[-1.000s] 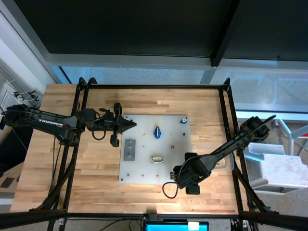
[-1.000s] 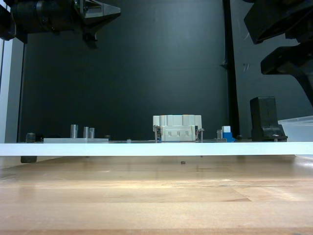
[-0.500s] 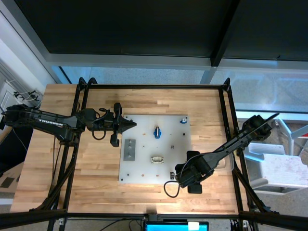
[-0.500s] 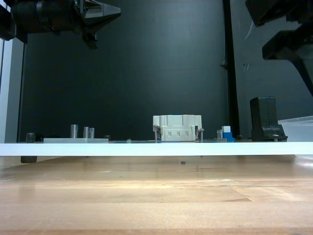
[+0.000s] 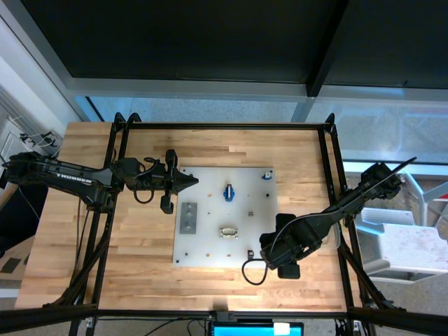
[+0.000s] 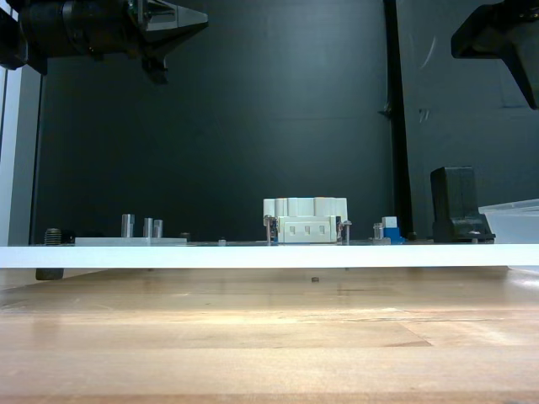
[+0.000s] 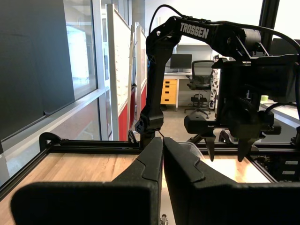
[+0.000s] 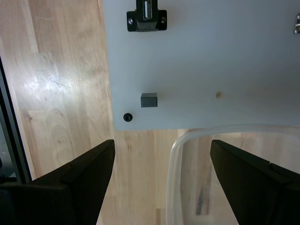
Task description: Pick the 16mm bar and place in it's hole on the taskboard
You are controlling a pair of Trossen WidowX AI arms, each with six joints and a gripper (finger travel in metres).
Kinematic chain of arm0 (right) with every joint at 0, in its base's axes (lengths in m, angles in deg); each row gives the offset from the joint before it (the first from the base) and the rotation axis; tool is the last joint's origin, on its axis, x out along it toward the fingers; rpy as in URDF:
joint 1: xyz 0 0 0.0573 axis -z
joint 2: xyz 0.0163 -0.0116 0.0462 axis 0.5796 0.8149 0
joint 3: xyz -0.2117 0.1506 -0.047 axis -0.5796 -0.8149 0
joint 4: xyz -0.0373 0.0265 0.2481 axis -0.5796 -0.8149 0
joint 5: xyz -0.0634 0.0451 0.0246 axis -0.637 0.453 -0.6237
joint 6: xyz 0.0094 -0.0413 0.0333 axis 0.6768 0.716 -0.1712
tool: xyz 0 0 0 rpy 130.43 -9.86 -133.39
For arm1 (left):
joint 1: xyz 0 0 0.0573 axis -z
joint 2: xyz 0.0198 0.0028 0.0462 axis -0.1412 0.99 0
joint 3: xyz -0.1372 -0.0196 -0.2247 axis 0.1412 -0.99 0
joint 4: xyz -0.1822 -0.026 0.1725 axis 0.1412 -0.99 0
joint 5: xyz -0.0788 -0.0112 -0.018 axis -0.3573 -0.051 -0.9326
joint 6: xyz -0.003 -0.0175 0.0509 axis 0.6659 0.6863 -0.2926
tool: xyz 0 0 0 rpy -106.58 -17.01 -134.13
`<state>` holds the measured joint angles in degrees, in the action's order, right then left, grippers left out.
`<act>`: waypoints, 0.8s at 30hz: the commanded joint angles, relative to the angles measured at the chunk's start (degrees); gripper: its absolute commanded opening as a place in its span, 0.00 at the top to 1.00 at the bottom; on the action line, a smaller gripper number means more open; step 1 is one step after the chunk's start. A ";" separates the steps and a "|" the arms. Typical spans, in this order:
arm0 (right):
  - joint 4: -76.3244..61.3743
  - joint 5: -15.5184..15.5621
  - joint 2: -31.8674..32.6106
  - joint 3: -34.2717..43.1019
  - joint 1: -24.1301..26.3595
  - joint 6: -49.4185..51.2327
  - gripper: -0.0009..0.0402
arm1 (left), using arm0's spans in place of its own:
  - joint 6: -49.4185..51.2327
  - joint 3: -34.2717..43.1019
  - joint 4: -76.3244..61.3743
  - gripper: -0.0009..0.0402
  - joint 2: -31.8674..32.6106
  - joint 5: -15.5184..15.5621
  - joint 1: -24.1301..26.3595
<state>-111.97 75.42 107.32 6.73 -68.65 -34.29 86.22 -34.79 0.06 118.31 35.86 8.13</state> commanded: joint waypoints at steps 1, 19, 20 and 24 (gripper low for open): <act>-0.17 0.02 0.00 -0.15 -0.02 -0.07 0.28 | -0.02 0.00 0.02 0.98 0.02 -0.02 0.00; 0.55 0.02 0.00 -0.20 -0.15 -0.09 0.28 | -0.02 0.00 0.02 0.98 0.02 -0.02 -0.02; 0.61 0.02 0.00 -0.20 -0.15 -0.09 0.28 | -0.02 0.00 0.02 0.98 0.02 -0.02 0.00; 0.68 0.02 0.00 -0.20 -0.15 -0.09 0.28 | 0.00 0.00 0.02 0.98 0.02 -0.02 0.00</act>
<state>-111.32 75.44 107.27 6.56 -68.78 -34.35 86.22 -34.79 0.06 118.33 35.84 8.13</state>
